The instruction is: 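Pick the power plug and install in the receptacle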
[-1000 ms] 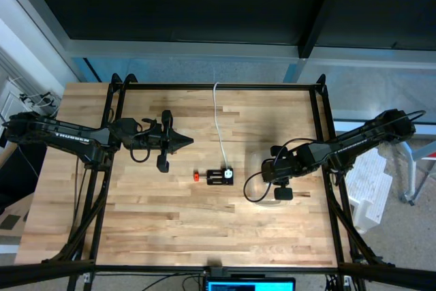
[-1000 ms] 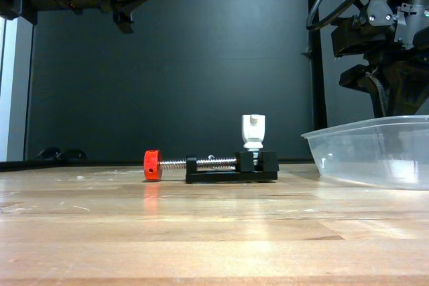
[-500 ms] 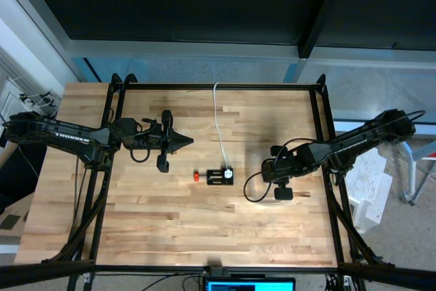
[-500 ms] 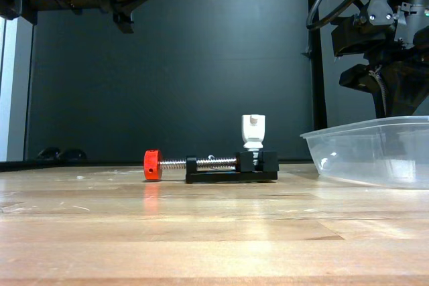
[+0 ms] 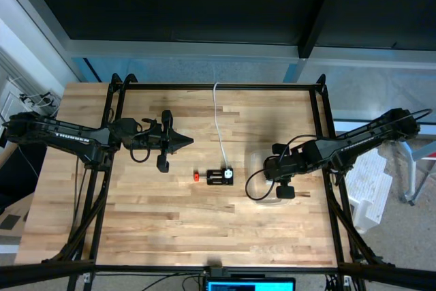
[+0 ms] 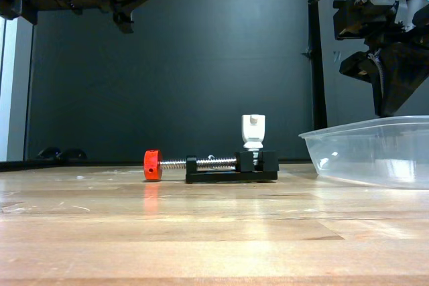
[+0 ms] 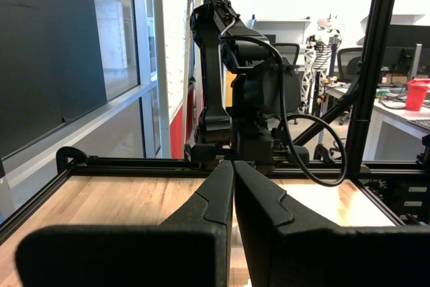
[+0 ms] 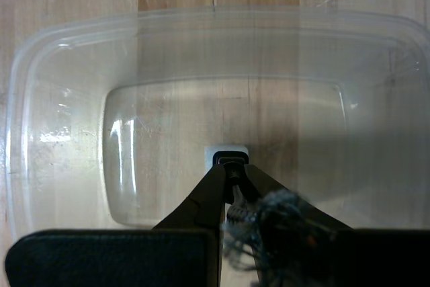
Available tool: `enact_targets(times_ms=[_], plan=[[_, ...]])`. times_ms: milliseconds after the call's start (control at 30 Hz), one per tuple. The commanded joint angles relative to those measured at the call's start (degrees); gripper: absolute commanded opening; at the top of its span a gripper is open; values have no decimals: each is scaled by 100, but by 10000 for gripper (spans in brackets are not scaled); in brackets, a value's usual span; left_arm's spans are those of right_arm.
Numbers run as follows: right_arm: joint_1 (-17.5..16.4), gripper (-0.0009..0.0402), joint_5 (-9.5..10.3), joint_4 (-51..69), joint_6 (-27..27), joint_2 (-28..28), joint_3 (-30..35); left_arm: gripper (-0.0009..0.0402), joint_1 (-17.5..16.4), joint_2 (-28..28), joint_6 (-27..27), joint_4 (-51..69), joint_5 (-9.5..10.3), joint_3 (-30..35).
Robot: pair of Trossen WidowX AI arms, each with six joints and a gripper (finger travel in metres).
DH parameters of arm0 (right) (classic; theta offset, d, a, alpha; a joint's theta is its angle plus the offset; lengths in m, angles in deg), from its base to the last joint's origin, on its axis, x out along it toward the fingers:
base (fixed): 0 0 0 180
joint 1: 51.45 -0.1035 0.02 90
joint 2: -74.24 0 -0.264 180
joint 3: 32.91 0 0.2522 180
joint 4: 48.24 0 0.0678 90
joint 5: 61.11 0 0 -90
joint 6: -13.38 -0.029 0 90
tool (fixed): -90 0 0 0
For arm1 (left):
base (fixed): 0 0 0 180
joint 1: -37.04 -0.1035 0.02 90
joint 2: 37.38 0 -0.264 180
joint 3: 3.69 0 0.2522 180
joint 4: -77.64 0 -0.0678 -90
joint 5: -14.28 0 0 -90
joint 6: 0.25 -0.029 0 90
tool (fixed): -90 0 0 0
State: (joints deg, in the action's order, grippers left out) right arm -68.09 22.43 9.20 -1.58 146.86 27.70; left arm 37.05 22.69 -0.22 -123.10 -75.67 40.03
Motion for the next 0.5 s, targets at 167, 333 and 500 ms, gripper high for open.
enact_targets(times_ms=[167, 333, 500], plan=[[0, 0, -2, 354, 4, -59, 352, 0, 0, 2, -2, -2, -2, 0], [0, 0, -4, 861, 68, -103, 846, 0, -2, 2, -2, -2, -2, 0], [0, 0, -13, 1377, 94, -105, 1373, 0, 0, 2, -2, -2, -2, 0]])
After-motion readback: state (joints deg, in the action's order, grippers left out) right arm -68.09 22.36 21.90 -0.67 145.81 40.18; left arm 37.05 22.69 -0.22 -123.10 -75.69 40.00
